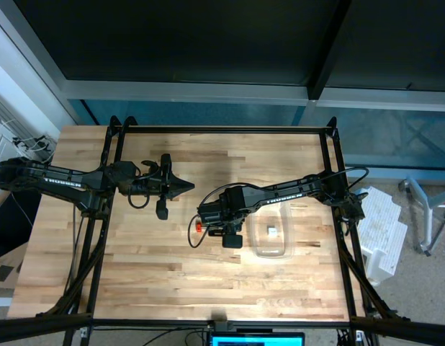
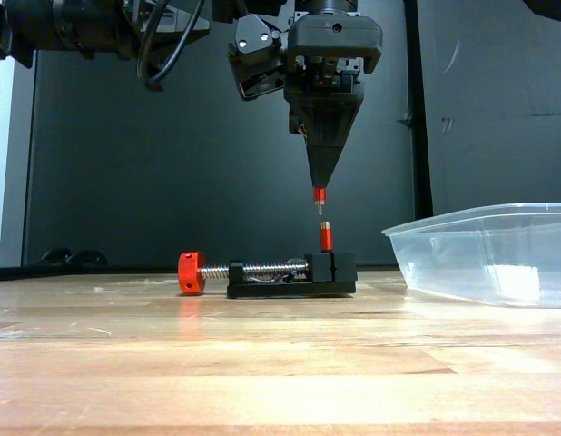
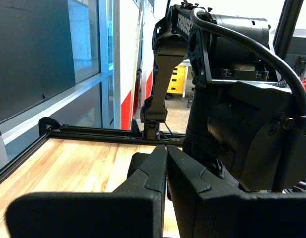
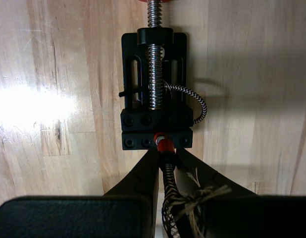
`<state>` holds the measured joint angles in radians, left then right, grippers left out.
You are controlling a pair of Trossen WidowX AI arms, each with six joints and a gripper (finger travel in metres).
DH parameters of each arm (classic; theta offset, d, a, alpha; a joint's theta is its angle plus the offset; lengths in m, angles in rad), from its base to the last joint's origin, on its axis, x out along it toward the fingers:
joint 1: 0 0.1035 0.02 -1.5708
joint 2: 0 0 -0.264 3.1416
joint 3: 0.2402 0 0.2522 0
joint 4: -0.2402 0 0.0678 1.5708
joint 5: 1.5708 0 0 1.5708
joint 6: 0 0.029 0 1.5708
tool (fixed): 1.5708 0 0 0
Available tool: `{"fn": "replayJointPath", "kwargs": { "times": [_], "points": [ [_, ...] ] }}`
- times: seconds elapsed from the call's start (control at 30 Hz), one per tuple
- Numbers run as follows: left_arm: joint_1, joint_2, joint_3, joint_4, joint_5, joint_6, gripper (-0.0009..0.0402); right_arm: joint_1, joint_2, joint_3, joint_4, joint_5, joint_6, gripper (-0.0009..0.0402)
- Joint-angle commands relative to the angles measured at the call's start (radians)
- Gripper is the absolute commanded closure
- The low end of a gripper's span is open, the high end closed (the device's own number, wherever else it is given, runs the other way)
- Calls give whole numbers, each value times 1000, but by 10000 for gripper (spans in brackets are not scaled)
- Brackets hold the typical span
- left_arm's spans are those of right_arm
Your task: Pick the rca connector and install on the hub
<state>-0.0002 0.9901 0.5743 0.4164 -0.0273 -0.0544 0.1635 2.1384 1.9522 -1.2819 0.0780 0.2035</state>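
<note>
The hub (image 2: 294,275) is a black block with a threaded silver screw, a red knob (image 2: 191,272) and an upright red stub (image 2: 325,237). It lies on the wooden table left of the tray. My right gripper (image 2: 319,185) points straight down over it, shut on the rca connector (image 2: 319,196), a small red-sleeved plug with a silvery tip. The plug hangs a short way above the red stub, not touching it. In the right wrist view the rca connector (image 4: 163,143) trails a braided lead between the fingers, over the hub's (image 4: 155,124) near edge. My left gripper (image 1: 185,187) is shut and hovers left of the hub.
A clear plastic tray (image 1: 284,216) sits just right of the hub with a small white square piece (image 1: 271,230) inside. A black metal frame (image 1: 222,130) borders the table's back and sides. In the left wrist view the right arm (image 3: 232,99) fills the space beyond the shut left gripper (image 3: 166,151).
</note>
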Motion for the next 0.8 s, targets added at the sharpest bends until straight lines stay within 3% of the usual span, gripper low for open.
{"fn": "replayJointPath", "kwargs": {
  "times": [0.03,0.8],
  "points": [
    [0,0,0,0,0,0,393,1,-1,-4,2,0,0,393],
    [0,0,0,0,0,0,393,0,-1,-21,11,0,-2,393]
  ]
}}
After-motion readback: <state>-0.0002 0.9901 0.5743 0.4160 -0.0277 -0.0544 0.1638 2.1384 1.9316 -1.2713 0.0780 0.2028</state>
